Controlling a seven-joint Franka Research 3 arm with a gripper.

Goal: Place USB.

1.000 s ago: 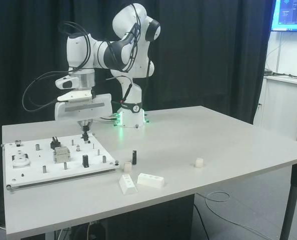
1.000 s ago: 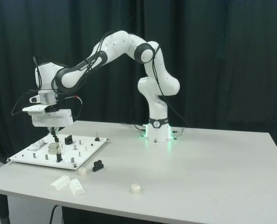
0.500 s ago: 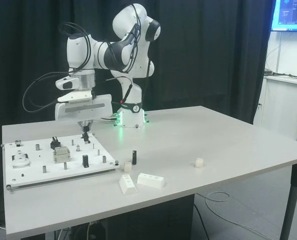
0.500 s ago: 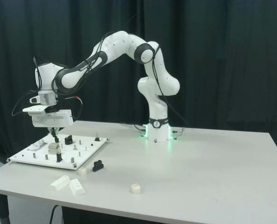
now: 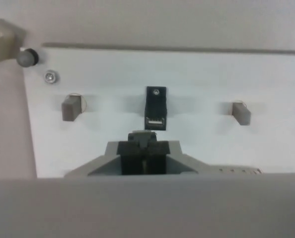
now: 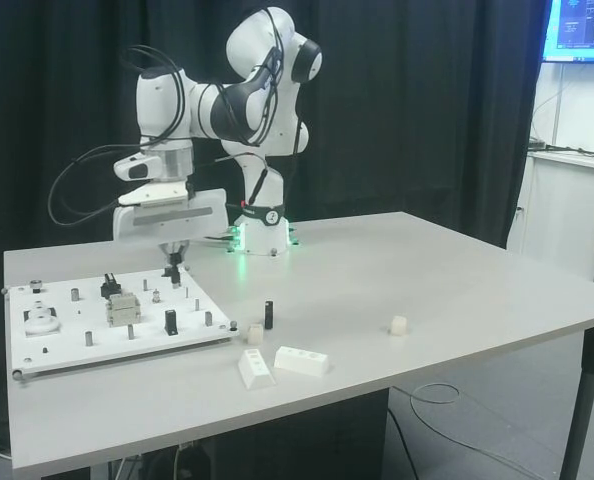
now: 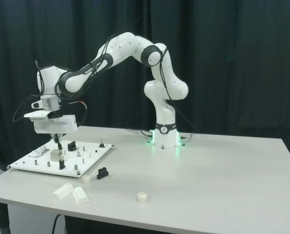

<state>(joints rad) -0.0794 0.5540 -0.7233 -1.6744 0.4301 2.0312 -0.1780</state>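
Note:
In the wrist view my gripper has its black fingers shut on a small black USB plug. Just ahead of the plug, a black USB socket is screwed to the white board, its port facing the plug. In the first room view the gripper hangs low over the far side of the board. The second room view shows the gripper above the board at the table's left end.
Grey pegs flank the socket. Several pegs and a grey block stand on the board. Off the board lie a black piece, a small white cube, two white blocks and another cube.
The gripper has risen slightly and shifted a little toward the robot's base, still holding the plug. Nothing else moved.

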